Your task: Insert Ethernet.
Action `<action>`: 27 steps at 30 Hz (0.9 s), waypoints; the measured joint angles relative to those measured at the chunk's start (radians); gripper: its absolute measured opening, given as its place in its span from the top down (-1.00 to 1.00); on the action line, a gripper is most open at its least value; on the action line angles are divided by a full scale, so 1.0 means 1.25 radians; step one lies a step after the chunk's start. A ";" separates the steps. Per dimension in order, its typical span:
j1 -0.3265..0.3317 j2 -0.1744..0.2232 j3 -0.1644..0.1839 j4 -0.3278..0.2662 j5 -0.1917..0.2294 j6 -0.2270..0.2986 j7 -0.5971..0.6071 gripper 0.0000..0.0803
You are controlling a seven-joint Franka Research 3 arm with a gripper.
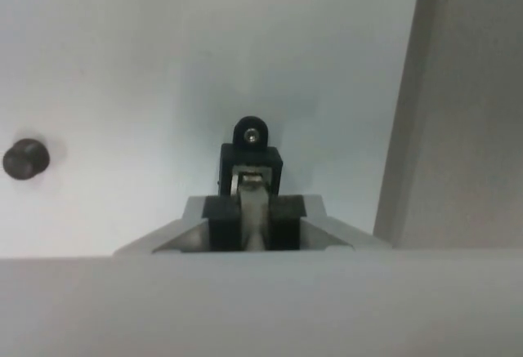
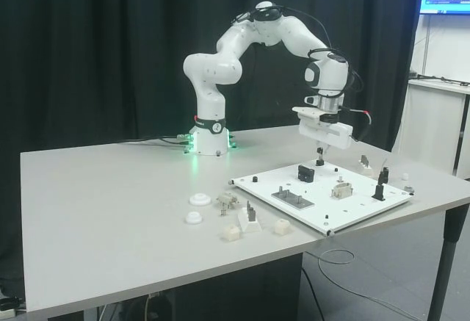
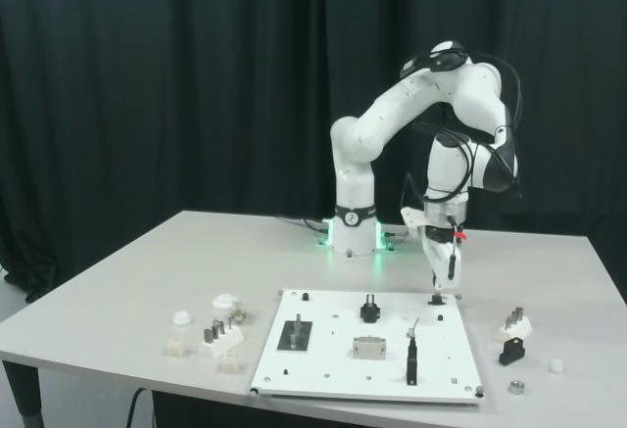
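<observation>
Listed left to right as in the second room view. Table (image 3: 118, 281), grey, left part: loose small white parts (image 3: 211, 335), well clear of the work. White board (image 3: 323, 374), near the table's front edge: black post fixture (image 3: 370, 309) towards the board's far edge, grey block (image 3: 368, 347) at mid-board. Board's far right corner: black port block (image 3: 436, 299), with gripper (image 3: 450, 279) hanging just above it, pointing down. Jaws closed narrowly on the Ethernet plug (image 1: 252, 202), pinched between black pads (image 1: 219, 220); plug directly over the port block in the wrist view, apparently not yet seated. Step in hand, by judgement: final alignment and push-in. Centre plug over opening, keep upright, lower slowly and straight, hold grip until seated; stop and re-centre upon any catch at the rim.
</observation>
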State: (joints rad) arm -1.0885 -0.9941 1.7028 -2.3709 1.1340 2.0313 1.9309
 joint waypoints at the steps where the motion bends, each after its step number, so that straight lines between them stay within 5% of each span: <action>1: 0.000 0.000 0.000 0.000 0.000 0.001 0.000 0.84; 27: 0.000 0.000 0.002 -0.002 0.000 0.004 -0.026 0.84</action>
State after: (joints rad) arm -1.0884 -0.9941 1.7057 -2.3735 1.1342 2.0359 1.8978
